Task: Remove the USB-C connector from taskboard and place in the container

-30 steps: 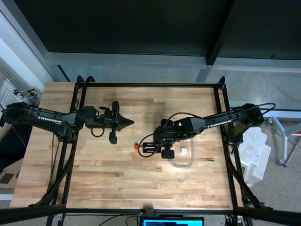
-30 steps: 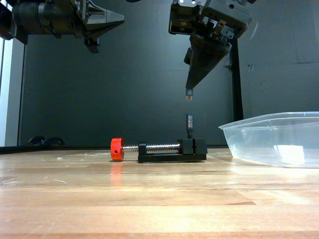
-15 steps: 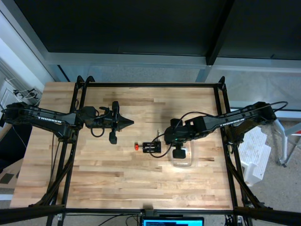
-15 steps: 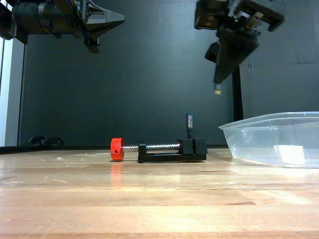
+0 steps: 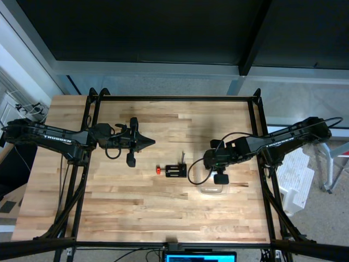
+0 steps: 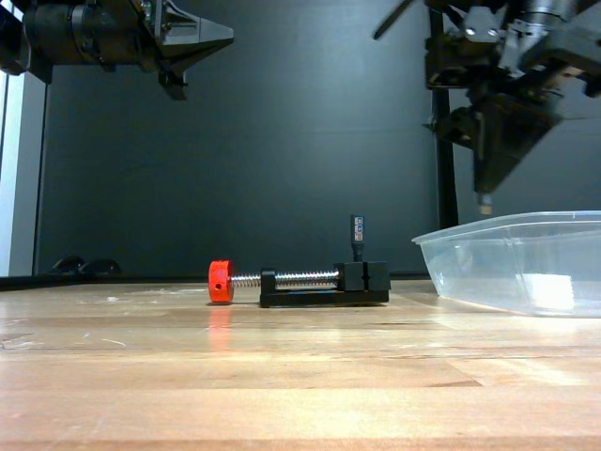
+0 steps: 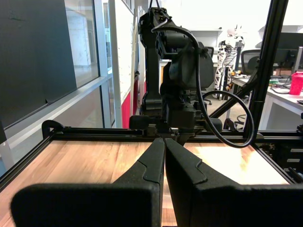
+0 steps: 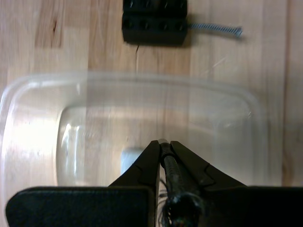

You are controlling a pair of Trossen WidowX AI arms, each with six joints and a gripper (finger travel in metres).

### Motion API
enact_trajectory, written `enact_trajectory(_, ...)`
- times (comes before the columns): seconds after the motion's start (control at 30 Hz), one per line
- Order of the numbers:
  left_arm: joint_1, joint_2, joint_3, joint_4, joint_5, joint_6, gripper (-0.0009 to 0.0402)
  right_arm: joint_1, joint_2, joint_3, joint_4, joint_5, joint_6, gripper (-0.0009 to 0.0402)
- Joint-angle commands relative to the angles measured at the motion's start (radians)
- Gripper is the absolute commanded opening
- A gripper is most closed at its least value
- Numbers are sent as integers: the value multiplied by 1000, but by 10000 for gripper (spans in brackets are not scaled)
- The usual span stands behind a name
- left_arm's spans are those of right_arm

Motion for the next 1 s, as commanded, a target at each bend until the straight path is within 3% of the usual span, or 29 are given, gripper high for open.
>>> enact_trajectory(0.03,0,0,0,0,0,0,0,10,-16,-31,1,0,25,1)
enact_trajectory(0.23,0,0,0,0,0,0,0,24,-27,-50,-13,1,46,31)
enact_trajectory(0.73,0,0,0,0,0,0,0,39,-28,-20,-26,0,76,169)
enact_trajectory(1.0,0,0,0,0,0,0,0,42,-28,-4,-36,0,77,196)
